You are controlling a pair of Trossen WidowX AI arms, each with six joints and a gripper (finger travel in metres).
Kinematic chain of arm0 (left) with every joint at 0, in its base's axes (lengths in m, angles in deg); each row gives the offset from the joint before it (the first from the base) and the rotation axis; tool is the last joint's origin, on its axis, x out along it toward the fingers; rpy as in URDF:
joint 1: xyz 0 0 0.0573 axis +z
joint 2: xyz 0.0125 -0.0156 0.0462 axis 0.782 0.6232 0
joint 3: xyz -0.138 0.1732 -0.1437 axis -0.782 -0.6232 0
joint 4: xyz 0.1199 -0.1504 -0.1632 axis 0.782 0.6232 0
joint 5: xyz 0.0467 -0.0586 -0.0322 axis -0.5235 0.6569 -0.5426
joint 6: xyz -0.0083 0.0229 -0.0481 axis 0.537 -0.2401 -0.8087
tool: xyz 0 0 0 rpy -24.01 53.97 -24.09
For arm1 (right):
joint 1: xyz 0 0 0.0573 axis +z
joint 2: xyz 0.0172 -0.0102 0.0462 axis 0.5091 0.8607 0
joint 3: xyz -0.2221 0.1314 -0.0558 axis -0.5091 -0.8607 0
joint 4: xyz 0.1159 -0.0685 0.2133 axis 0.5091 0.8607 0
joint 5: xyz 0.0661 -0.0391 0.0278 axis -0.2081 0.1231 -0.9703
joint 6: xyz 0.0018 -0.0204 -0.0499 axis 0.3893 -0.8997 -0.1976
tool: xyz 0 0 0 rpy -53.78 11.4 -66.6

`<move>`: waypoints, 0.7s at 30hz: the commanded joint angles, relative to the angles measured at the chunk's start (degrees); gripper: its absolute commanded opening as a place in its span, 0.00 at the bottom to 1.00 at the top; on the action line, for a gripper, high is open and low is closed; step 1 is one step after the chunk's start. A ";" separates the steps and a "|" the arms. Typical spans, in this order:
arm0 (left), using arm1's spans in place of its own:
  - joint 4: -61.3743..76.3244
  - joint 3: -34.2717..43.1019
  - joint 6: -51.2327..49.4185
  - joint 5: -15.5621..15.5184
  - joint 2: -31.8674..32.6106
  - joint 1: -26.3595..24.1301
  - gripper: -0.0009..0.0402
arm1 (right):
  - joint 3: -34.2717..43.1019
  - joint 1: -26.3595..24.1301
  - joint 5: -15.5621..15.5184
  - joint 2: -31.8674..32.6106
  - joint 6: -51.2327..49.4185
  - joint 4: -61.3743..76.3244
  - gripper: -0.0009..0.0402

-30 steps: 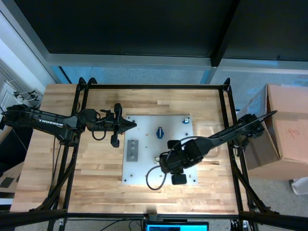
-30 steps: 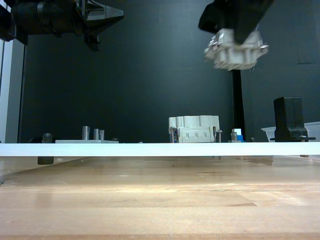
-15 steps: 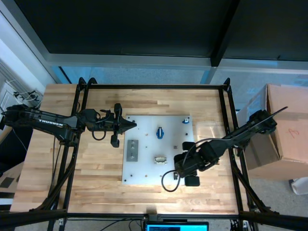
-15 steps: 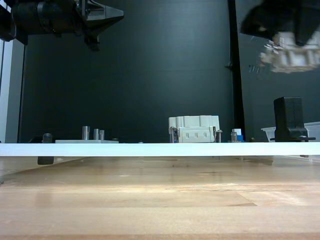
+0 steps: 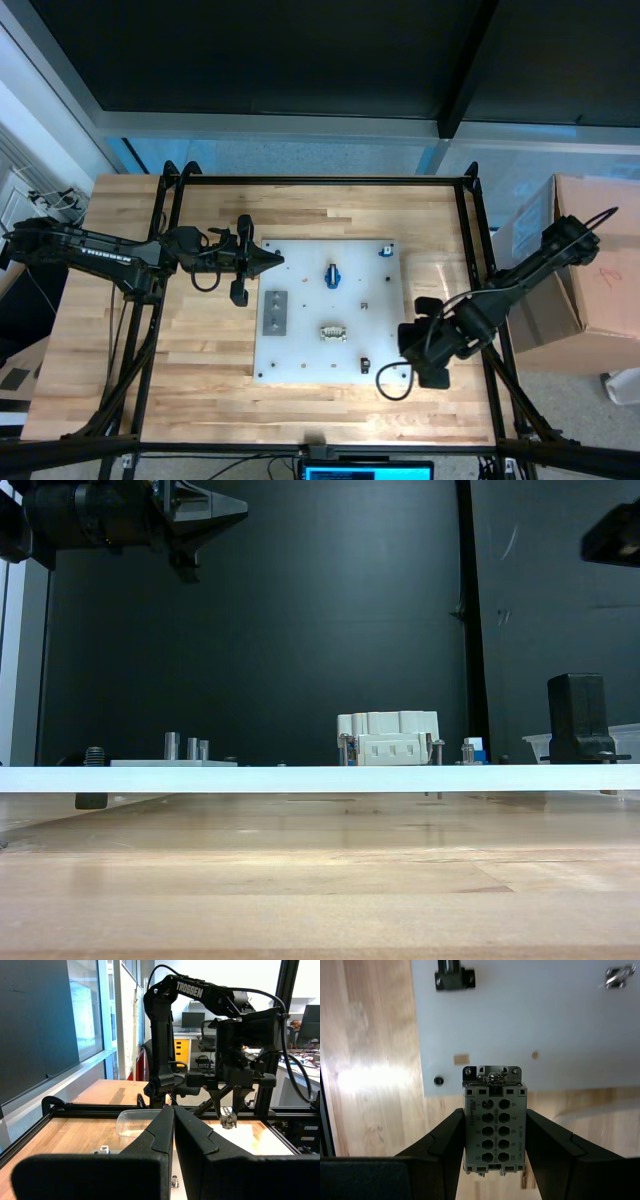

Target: Remove the HAN10E connector from the taskboard and place in the container

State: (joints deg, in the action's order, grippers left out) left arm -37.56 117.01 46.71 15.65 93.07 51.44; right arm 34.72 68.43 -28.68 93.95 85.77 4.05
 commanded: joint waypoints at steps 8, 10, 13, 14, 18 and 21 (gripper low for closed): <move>-0.02 0.00 0.02 0.02 0.00 0.00 0.02 | -6.27 7.43 0.52 -5.99 6.67 -0.22 0.04; -0.02 0.00 0.02 0.02 0.02 0.02 0.02 | -6.97 9.33 1.51 -6.54 7.52 -0.20 0.04; -0.02 0.00 0.02 0.02 0.02 0.02 0.02 | -7.34 11.85 3.15 -6.78 7.74 -0.20 0.04; -0.02 0.00 0.02 0.02 0.02 0.02 0.02 | -7.41 12.63 3.65 -6.78 8.09 -0.15 0.04; -0.02 0.00 0.02 0.02 0.02 0.00 0.02 | -7.93 14.75 4.63 -6.80 9.57 -0.11 0.04; -0.02 0.00 0.02 0.02 0.02 0.00 0.02 | -8.66 15.56 4.48 -7.04 10.93 -0.20 0.04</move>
State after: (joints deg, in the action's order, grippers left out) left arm -37.56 117.01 46.73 15.65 93.07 51.44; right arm 26.35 83.64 -24.07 87.04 96.15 3.86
